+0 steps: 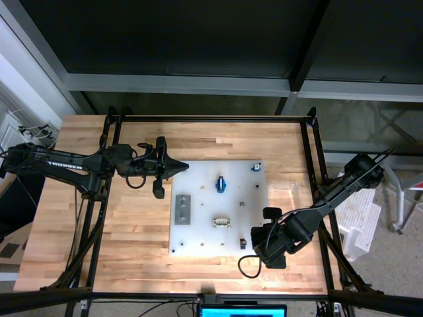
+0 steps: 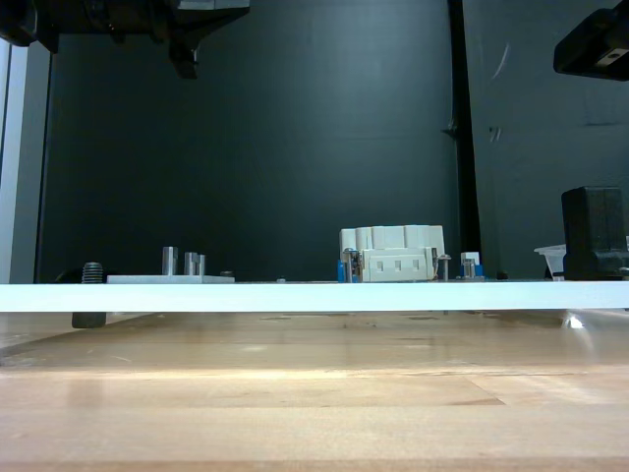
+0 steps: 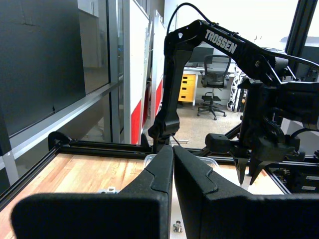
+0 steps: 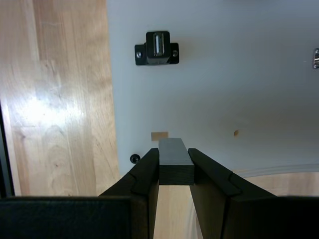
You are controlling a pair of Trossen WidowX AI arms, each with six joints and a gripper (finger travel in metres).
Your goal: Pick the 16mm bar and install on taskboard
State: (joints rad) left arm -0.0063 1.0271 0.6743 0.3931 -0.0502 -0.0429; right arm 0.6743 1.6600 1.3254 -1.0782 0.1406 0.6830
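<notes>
The 16mm bar (image 4: 175, 161), a dark grey square-ended bar, is held between the fingers of my right gripper (image 4: 175, 172), which is shut on it. It hangs over the white taskboard (image 4: 224, 89) near that board's corner, just short of a small rectangular hole (image 4: 160, 136). In the high view the right gripper (image 1: 262, 241) sits over the board's near right corner and hides the bar. My left gripper (image 1: 177, 166) hovers at the board's far left corner; its fingers (image 3: 159, 174) are shut together on nothing.
On the taskboard (image 1: 198, 191) are a grey block with pegs (image 1: 181, 210), a blue part (image 1: 220, 184), a beige connector (image 1: 221, 223) and a small black socket (image 4: 156, 48). Wooden table (image 1: 132, 218) surrounds it. A black frame (image 1: 309, 152) borders the table.
</notes>
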